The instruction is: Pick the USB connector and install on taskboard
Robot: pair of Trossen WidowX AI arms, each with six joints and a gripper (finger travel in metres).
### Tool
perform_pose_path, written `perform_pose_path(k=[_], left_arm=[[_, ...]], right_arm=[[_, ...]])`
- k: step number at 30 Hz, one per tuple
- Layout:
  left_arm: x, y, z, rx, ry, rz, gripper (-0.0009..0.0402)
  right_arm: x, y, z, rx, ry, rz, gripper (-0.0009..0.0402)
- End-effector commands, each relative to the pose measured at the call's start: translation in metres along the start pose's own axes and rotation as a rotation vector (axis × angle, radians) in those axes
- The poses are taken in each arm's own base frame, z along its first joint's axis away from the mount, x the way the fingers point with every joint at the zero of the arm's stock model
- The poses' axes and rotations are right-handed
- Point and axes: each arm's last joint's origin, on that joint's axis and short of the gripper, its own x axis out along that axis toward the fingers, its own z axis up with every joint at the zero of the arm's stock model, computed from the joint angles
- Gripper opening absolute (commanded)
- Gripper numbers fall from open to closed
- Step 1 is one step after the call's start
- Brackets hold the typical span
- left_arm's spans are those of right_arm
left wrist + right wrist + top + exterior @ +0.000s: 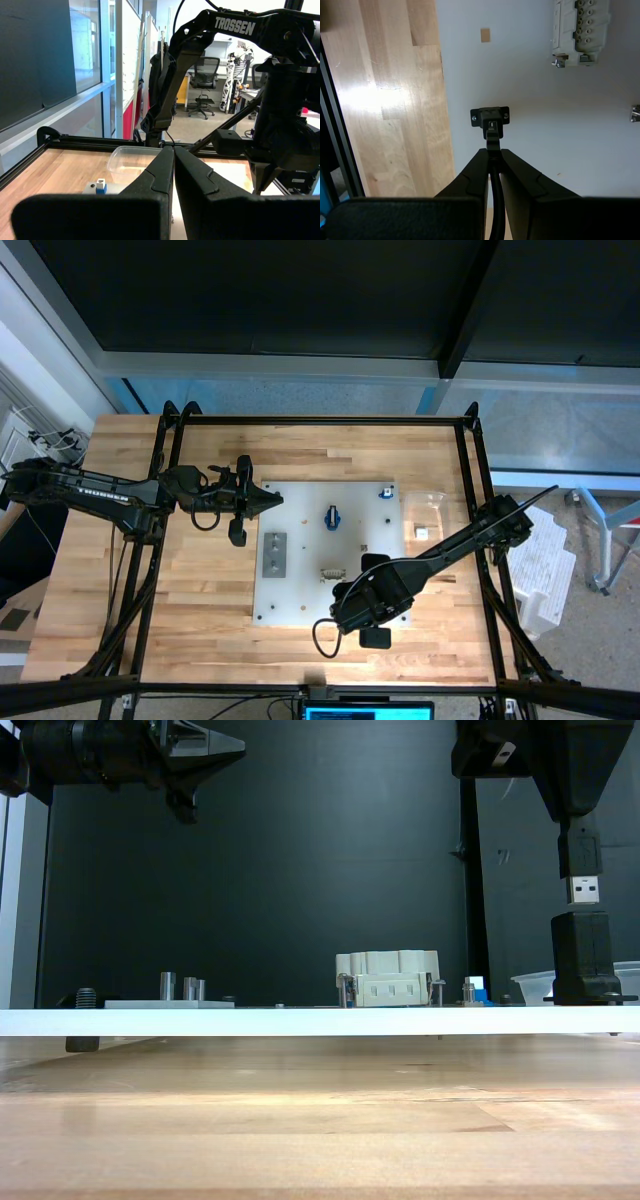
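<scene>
Left gripper held pinched together above the taskboard left edge, right gripper pointed down over it — clamped on the USB connector

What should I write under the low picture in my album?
Right gripper holds the USB connector just above the black socket on the taskboard; left gripper hangs shut, high at left.

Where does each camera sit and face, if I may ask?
High: above near edge, looking down; taskboard, left pincer at its left edge, right pincer near its front.
Low: table height, level; USB connector over black socket.
Left wrist: along shut left pincer toward right arm.
Right wrist: down past right pincer gripping USB connector.
Low and right wrist share the socket.
</scene>
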Motion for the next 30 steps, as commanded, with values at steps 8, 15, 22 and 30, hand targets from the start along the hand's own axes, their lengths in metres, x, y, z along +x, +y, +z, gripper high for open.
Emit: perform_pose_path(k=[8, 15, 22, 30], left_arm=[[0.0001, 0.0, 0.0, 0.0, 0.0, 0.0, 0.0], [0.0001, 0.0, 0.0, 0.0, 0.0, 0.0, 0.0], [0.0001, 0.0001, 0.0001, 0.0, 0.0, 0.0, 0.0], [0.0001, 0.0001, 0.0001, 0.0, 0.0, 0.0, 0.0]], right_arm=[[0.0031, 0.0007, 0.0008, -0.022, 0.005, -0.004, 0.0], [0.0032, 0.0002, 0.0012, -0.038, 0.0, -0.01, 0.0], [0.0032, -0.0001, 0.0015, -0.048, -0.005, -0.017, 0.0], [0.003, -0.0002, 0.0014, -0.05, -0.001, -0.012, 0.0]])
